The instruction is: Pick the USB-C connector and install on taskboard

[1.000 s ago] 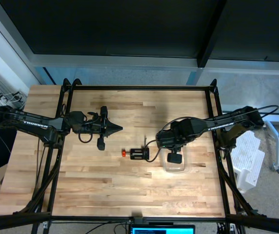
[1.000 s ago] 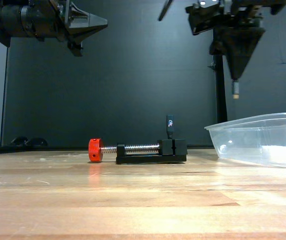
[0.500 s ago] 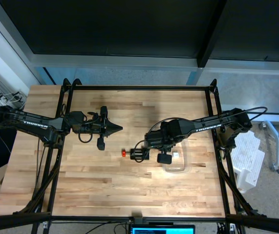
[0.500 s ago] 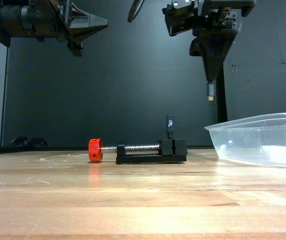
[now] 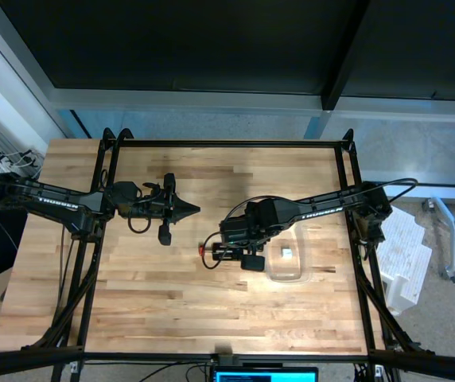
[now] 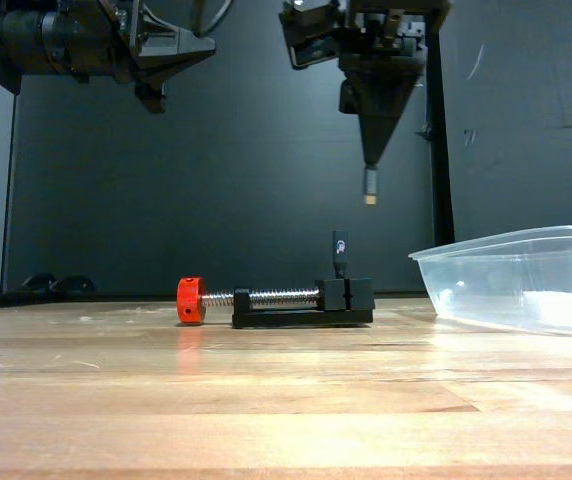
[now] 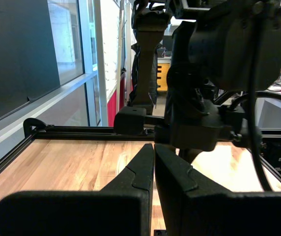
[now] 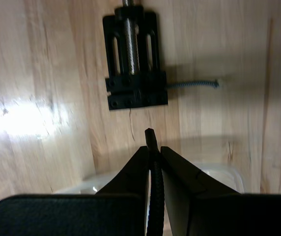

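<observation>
Our right gripper (image 6: 370, 162) clamped the plug (image 6: 369, 186), seemingly light and stiff, by its top above the mid-table block (image 6: 301, 305); our left gripper (image 5: 194, 209) hung closed toward the left edge.

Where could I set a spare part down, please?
Bare: near table strip before the taskboard and tray, plus far strip. Crowded: mid-table, right gripper holding the USB-C connector over the taskboard's end, left gripper hovering shut leftward.

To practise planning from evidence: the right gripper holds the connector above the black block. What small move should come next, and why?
Probably a short sideways shift toward the red-orange knob before descending. The right gripper, shut on the USB-C connector, hangs above the taskboard, but the connector sits off its upright post, toward the clear tray. The left gripper is parked, shut, high at left.
</observation>
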